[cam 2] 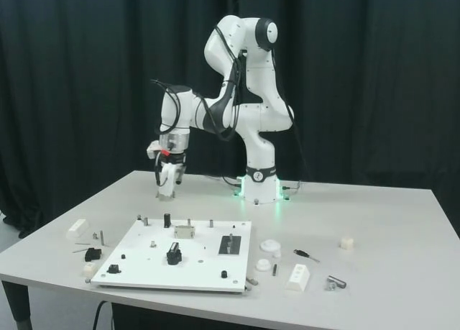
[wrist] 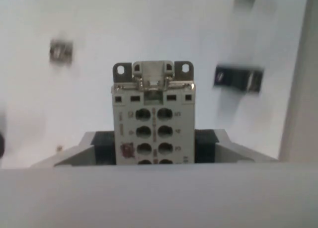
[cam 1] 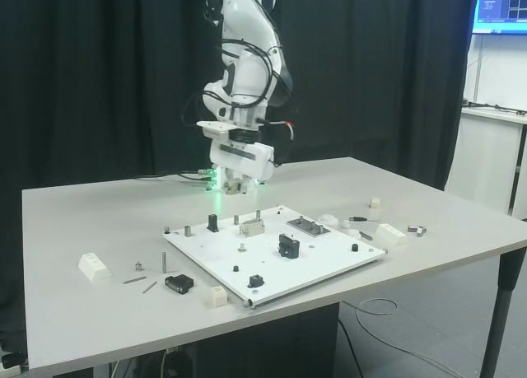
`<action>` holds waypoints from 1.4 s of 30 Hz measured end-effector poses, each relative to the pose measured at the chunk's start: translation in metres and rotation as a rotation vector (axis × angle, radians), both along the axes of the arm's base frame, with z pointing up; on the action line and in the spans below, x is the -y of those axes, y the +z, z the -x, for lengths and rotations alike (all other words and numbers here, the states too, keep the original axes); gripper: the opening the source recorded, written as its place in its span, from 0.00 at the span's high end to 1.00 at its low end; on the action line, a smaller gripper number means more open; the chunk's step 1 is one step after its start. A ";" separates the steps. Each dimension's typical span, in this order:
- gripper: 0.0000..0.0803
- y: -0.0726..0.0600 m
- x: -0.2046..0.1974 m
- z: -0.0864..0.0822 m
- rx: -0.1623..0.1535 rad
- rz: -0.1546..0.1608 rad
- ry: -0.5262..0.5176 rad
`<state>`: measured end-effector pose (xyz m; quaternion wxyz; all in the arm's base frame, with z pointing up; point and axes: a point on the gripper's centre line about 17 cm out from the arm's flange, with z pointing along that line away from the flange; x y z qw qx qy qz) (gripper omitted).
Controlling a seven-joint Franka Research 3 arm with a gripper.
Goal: Place waterproof.
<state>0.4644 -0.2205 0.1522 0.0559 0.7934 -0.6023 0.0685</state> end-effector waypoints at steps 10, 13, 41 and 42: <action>0.60 0.008 0.067 0.016 -0.009 0.058 0.132; 0.60 0.009 0.088 0.024 -0.008 0.071 0.162; 0.60 -0.036 0.221 0.077 -0.013 0.099 0.239; 0.60 -0.038 0.223 0.077 -0.012 0.096 0.240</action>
